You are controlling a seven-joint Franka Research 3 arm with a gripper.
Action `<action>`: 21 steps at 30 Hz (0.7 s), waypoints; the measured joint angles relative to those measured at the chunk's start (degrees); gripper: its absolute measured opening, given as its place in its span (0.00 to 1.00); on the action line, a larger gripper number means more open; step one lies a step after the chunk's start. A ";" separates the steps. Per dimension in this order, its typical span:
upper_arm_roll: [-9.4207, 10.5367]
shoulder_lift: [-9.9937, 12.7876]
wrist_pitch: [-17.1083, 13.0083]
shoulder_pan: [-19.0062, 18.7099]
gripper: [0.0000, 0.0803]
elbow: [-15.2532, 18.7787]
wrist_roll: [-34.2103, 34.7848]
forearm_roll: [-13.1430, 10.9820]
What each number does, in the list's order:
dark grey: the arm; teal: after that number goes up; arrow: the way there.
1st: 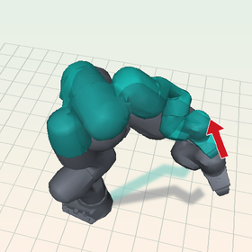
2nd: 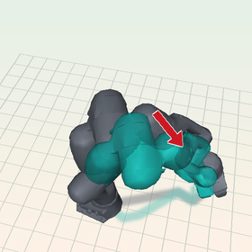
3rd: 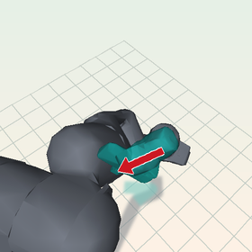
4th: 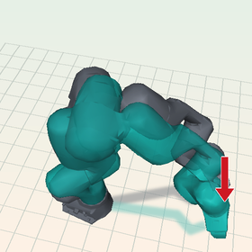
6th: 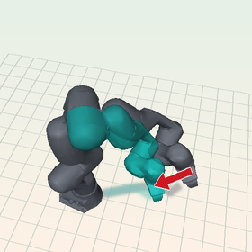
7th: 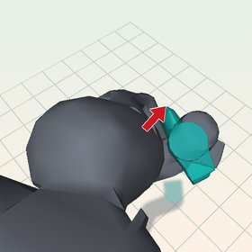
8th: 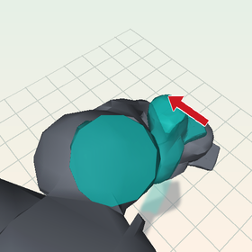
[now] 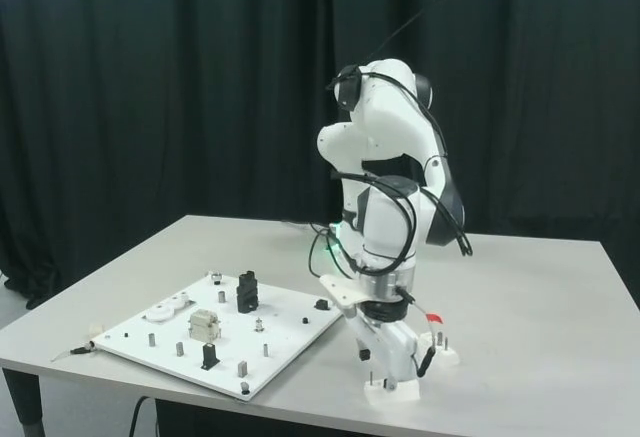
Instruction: Pick round peg 1.
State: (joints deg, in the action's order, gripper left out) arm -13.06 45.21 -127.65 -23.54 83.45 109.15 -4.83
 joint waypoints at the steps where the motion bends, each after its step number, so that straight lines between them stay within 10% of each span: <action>1: 0.00 0.00 -0.55 0.00 1.00 0.37 0.04 0.00; 18: -0.08 -0.10 -6.05 0.02 1.00 3.95 0.87 0.01; 21: -0.10 -0.22 -6.05 0.02 0.87 4.01 0.87 0.05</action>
State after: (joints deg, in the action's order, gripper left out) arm -13.16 45.00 -133.70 -23.52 87.46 110.02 -4.77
